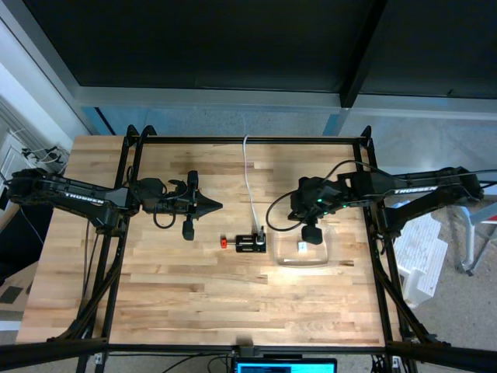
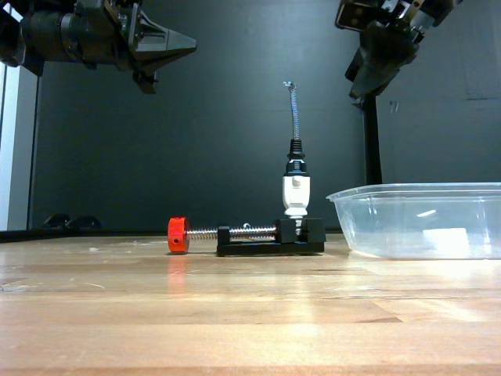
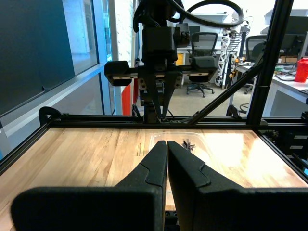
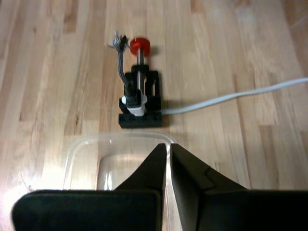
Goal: Remove the power plug from the receptacle and place in the container
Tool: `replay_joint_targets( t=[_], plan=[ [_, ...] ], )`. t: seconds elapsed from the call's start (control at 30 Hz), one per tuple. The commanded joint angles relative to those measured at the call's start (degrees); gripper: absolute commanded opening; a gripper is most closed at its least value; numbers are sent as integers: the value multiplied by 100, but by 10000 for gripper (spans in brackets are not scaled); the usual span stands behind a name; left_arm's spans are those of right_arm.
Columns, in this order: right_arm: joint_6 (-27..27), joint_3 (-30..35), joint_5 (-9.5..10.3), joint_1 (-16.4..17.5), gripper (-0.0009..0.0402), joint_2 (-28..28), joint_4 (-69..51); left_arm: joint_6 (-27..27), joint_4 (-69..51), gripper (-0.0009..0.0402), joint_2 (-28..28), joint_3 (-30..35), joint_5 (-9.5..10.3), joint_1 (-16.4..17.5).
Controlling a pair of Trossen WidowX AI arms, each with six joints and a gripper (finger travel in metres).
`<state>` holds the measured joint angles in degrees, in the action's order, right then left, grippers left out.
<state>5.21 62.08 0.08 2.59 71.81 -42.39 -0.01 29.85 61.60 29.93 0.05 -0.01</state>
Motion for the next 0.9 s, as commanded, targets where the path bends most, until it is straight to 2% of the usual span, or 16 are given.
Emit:
replay_joint_targets(
  t=[0.03,0.33,0.47,0.63,0.9],
  plan=[
    [39,356,-7,48,45,391,-337,0,2,0,0,2,-2,2],
    [205,1443,-107,328,194,1569,-922,0,2,0,0,2,-2,2],
    [251,1794,-114,354,237,2020,-1119,0,2,0,0,2,-2,0],
    [308,2076,-166,391,257,2463,-1213,0,2,0,0,2,-2,2],
    [293,2391,-205,461,252,2944,-1272,0,2,0,0,2,-2,0]
  ],
)
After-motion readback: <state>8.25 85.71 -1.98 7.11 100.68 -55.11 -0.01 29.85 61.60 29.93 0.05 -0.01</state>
